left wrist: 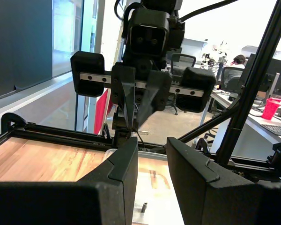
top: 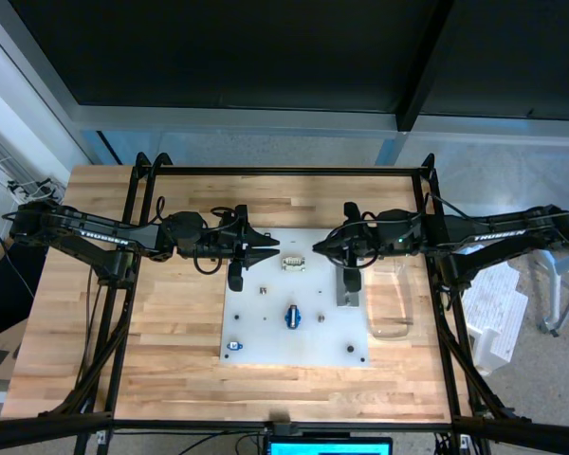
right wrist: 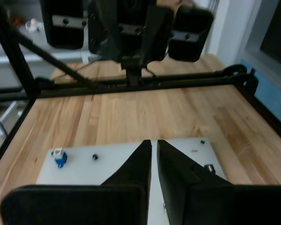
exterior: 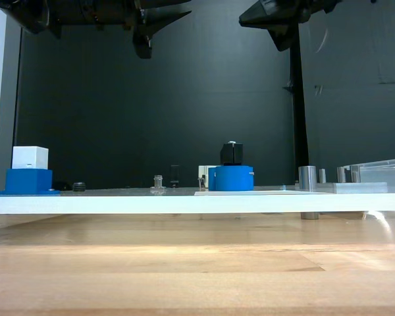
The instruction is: Pick the 16mm cylinder and install on the taskboard
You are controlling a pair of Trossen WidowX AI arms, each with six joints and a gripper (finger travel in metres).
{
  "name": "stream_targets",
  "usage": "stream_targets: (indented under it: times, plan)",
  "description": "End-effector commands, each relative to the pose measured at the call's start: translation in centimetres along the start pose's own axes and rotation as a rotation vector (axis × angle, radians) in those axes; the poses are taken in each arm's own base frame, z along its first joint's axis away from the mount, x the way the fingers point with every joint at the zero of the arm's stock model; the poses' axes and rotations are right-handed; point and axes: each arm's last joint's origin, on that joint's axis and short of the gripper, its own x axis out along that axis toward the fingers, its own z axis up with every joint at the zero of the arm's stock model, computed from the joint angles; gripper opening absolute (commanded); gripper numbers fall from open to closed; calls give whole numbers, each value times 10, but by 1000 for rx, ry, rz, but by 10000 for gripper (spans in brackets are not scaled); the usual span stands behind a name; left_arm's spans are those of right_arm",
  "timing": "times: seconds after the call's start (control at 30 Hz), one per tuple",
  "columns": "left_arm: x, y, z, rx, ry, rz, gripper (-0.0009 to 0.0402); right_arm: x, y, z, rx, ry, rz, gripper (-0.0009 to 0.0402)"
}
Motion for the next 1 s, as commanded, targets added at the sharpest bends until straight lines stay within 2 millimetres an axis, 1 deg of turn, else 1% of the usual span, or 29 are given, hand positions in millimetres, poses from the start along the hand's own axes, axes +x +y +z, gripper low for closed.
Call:
stream_targets:
  times: [0.03, 0.13, 0.33, 0.43, 0.57, 0.63, 0.77, 1.0]
  plan:
    - [0, 0, 0, 0, 0, 0, 81, -4, -7, -5, 20, -94, 33, 1]
    - [0, 0, 0, 0, -1, 1, 81, -8, -12, -10, 38, -164, 22, 0]
    - [0, 1, 0, 28, -4, 6, 73, -22, -15, -19, 57, -290, 27, 0]
    - [0, 1, 1, 43, -8, 10, 48, -27, -17, -23, 66, -308, 23, 0]
    - [0, 4, 2, 72, -13, 27, -5, -31, -18, -27, 67, -312, 22, 0]
    - [0, 7, 2, 73, -13, 31, 4, -32, -19, -28, 67, -315, 17, 0]
    - [-1, 11, 2, 73, -12, 37, 0, -33, -22, -30, 70, -316, 6, 0]
    - [-1, 11, 2, 76, -2, 15, -1, -34, -22, -30, 68, -322, 11, 0]
